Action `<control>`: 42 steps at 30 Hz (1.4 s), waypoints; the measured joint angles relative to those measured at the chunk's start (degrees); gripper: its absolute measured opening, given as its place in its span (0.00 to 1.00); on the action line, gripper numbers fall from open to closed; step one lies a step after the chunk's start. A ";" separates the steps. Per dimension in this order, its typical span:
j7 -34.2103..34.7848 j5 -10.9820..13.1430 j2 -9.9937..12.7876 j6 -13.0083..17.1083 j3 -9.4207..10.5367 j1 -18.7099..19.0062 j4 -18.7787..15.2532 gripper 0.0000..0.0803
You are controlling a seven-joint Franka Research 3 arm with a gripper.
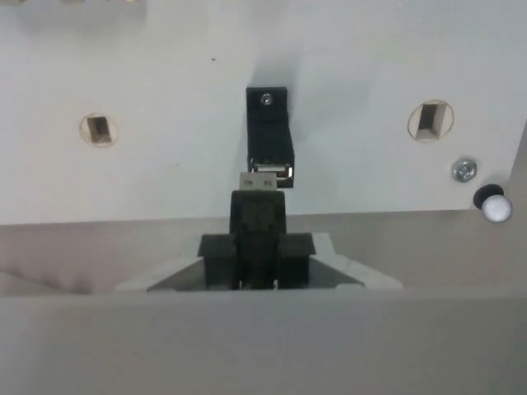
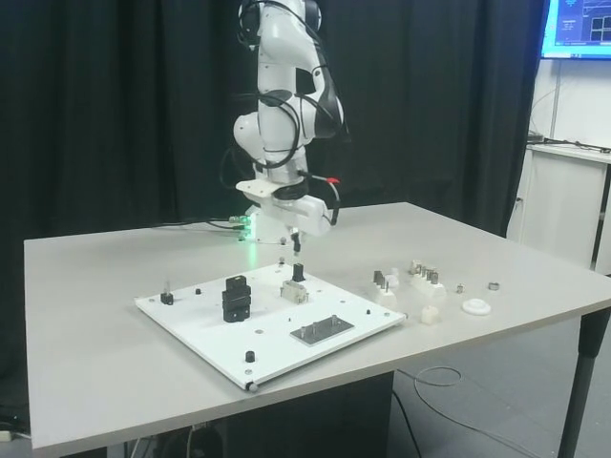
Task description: Insert USB.
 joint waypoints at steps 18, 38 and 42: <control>-2.83 1.22 0.00 -1.88 -0.84 0.00 -0.57 0.12; -4.18 2.08 0.36 -1.80 -0.92 0.00 -1.22 0.12; -4.18 2.54 0.56 -1.51 -0.92 0.00 -1.23 0.12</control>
